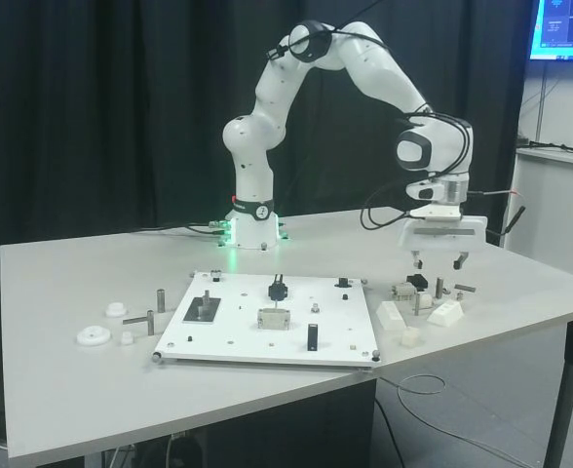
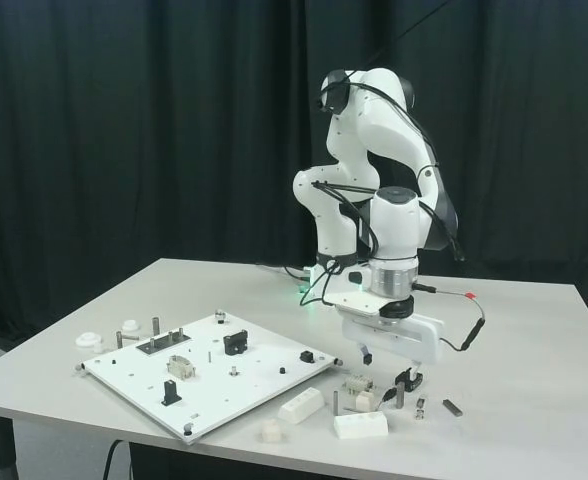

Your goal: Remove square peg 1.

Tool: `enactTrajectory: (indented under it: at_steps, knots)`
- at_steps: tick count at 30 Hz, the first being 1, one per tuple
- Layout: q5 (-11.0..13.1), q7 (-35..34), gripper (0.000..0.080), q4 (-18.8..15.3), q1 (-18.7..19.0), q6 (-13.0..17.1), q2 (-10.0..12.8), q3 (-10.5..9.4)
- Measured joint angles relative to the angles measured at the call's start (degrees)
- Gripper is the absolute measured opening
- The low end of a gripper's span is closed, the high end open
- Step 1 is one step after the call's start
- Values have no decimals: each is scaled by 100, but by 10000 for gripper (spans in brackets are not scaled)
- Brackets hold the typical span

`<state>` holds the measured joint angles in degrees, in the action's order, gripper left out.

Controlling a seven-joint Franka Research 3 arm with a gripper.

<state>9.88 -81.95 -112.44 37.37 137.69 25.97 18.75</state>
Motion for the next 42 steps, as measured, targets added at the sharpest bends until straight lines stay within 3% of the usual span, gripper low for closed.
enactTrajectory:
  at_steps: [11, 22, 34, 42]
  knots:
    - [-291, 0, 800, -6, -1, -83, -79, 223]
    - [-909, -62, 800, -164, -173, -468, -340, 647]
    - [-1598, -3, 800, -685, -1214, -354, -866, 642]
    - [-1616, 449, 800, -1062, -1968, 283, -1091, 630]
